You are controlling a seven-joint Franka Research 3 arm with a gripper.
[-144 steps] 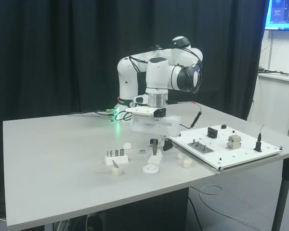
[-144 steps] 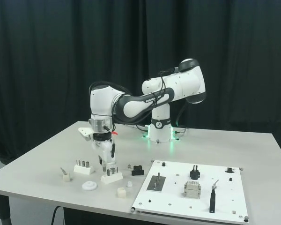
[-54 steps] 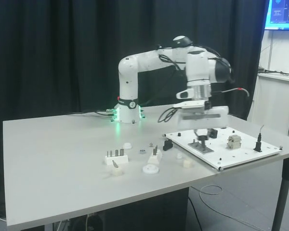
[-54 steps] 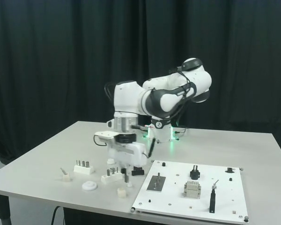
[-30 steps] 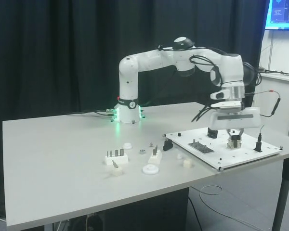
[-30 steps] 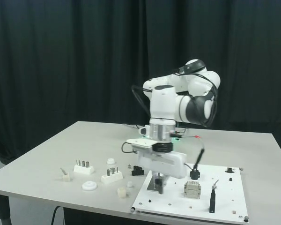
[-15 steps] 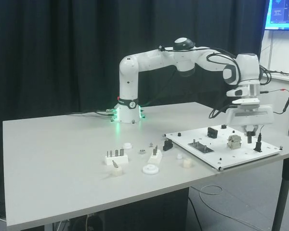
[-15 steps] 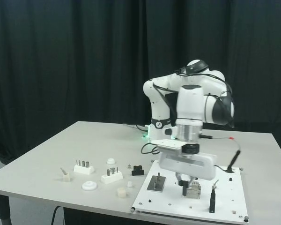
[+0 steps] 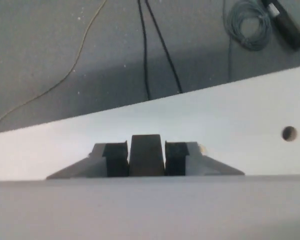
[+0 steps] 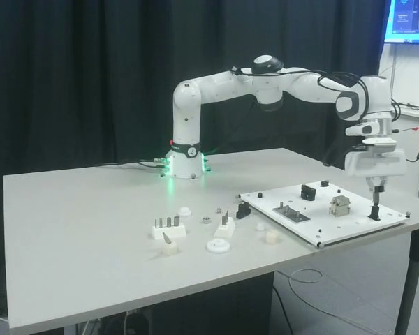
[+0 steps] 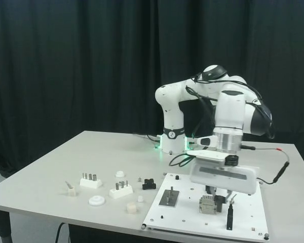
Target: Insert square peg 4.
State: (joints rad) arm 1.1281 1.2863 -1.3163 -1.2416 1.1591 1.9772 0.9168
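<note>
In the wrist view my gripper (image 9: 146,161) is shut on a dark square peg (image 9: 146,149), which stands upright between the two black fingers (image 9: 115,159). Beneath it lies the white task board (image 9: 230,125), close to its edge, with a small round hole (image 9: 289,133) off to one side. The first room view has the gripper (image 10: 378,187) hanging over the right end of the board (image 10: 314,227), just above a black upright part (image 10: 374,211). From the second room view the gripper (image 11: 219,201) hovers beside a grey connector block (image 11: 206,205).
Two white peg holders (image 10: 169,227) (image 10: 224,225), a white disc (image 10: 218,245) and a small black part (image 10: 243,209) sit left of the board. A grey plate with a post (image 10: 288,211) lies on the board. Cables lie on the floor (image 9: 155,45) past the table edge.
The arm has swung from the peg holders across the board to its right end, carrying the peg. Over the last half second it moved a little further right.
</note>
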